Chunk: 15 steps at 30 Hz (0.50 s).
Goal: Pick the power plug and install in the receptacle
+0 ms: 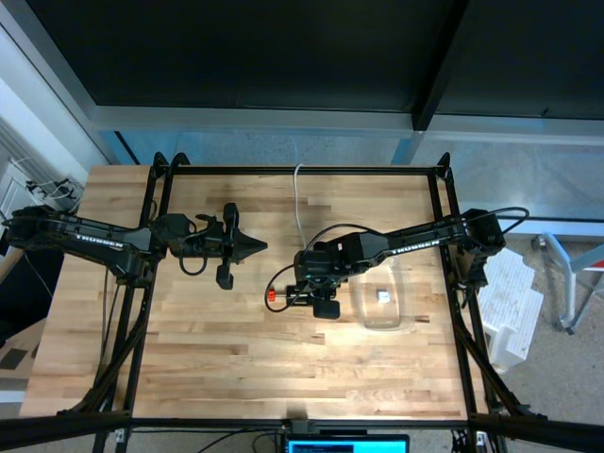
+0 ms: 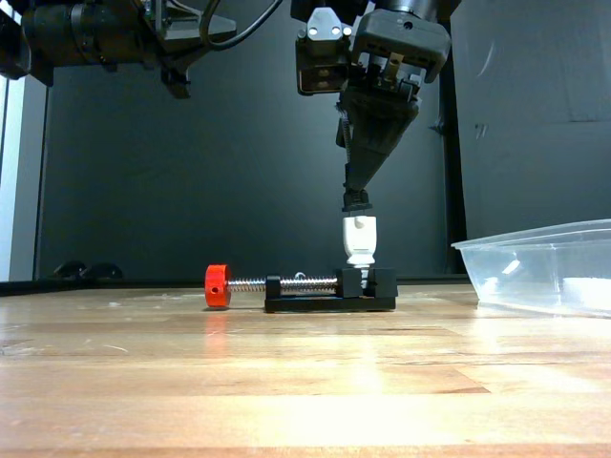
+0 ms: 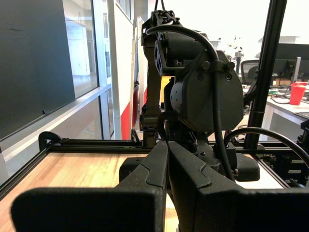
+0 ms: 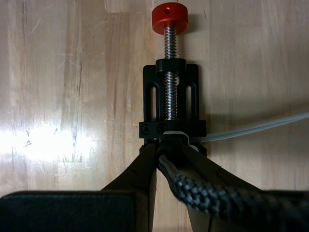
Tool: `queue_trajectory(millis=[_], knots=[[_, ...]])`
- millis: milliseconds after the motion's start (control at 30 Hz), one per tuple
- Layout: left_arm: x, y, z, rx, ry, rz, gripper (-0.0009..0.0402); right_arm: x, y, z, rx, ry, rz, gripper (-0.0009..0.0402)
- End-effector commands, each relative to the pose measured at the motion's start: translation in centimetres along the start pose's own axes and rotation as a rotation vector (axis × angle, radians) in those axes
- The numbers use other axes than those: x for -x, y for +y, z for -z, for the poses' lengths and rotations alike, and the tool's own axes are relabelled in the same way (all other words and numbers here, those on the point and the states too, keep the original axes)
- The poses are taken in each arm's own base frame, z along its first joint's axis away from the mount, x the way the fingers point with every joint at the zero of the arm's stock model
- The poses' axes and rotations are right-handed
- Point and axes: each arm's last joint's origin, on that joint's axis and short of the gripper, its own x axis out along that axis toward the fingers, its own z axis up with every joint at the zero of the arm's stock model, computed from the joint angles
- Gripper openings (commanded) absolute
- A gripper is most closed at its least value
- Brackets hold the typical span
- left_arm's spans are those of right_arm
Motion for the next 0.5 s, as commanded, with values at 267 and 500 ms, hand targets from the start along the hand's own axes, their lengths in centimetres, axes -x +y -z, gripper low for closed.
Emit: queue_trajectory(millis=[267,500], knots=[[0.0,0.0,0.0,0.0,0.0,0.0,0.0,-0.7,-0.3,1.6,-0.014,0.018,0.014,0.0],[0.0,0.0,0.0,0.0,0.0,0.0,0.0,-0.9,-0.4,2.4,-0.039,-0.026,0.009,0.0]])
